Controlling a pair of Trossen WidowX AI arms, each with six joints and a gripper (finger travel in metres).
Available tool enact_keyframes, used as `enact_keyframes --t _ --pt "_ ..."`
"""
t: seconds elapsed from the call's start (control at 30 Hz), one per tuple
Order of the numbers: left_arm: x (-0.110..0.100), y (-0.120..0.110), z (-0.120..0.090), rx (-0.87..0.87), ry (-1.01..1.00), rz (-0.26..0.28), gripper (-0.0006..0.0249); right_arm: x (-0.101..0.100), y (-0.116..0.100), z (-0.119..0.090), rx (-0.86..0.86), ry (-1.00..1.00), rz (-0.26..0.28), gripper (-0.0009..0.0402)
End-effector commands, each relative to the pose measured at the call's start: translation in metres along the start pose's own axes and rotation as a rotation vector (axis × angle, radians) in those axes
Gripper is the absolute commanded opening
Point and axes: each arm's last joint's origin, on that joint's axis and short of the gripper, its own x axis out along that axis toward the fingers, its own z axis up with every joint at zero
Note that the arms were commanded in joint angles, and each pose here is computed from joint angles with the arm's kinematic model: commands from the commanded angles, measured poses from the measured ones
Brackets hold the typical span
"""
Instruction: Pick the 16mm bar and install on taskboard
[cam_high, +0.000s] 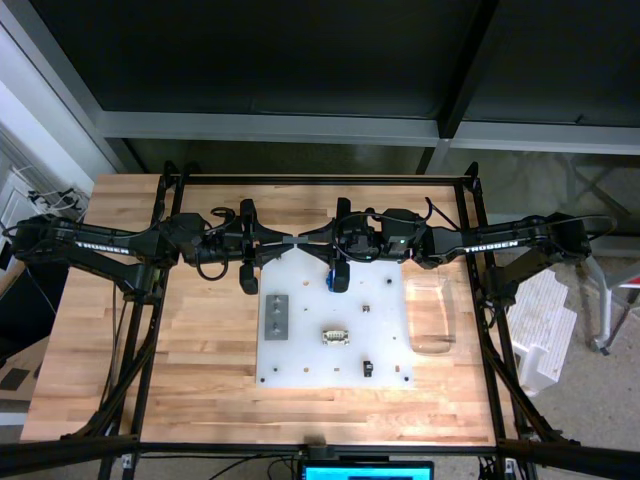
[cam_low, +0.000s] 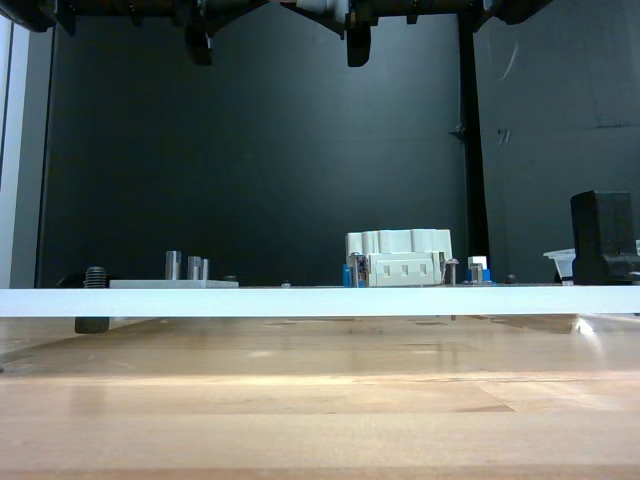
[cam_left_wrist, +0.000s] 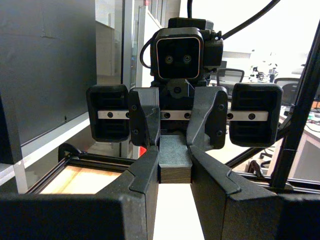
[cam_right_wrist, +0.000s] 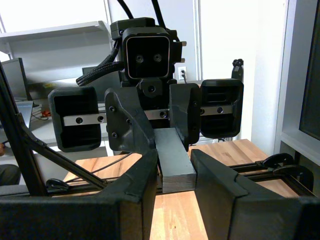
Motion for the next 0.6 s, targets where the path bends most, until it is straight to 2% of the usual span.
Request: enact_keyframes --t 0.03,0.4,0.6 --pt "0.0001 -0.0001 0.0001 0.001 0.0 -0.002 0.0051 0.0001 -0.0001 0.0001 0.0 -0.001 -0.004 0.0065" --pt "0.0001 -0.0001 0.0001 -0.004 -0.001 -0.003 0.0051 0.0001 -0.0001 0.0001 0.0 -0.001 -0.004 0.0018" --pt "0.0001 -0.0015 0.0 -0.011 0.003 -0.05 0.0056 0.0 -0.0001 0.0003 0.0 -0.002 -0.004 0.0007"
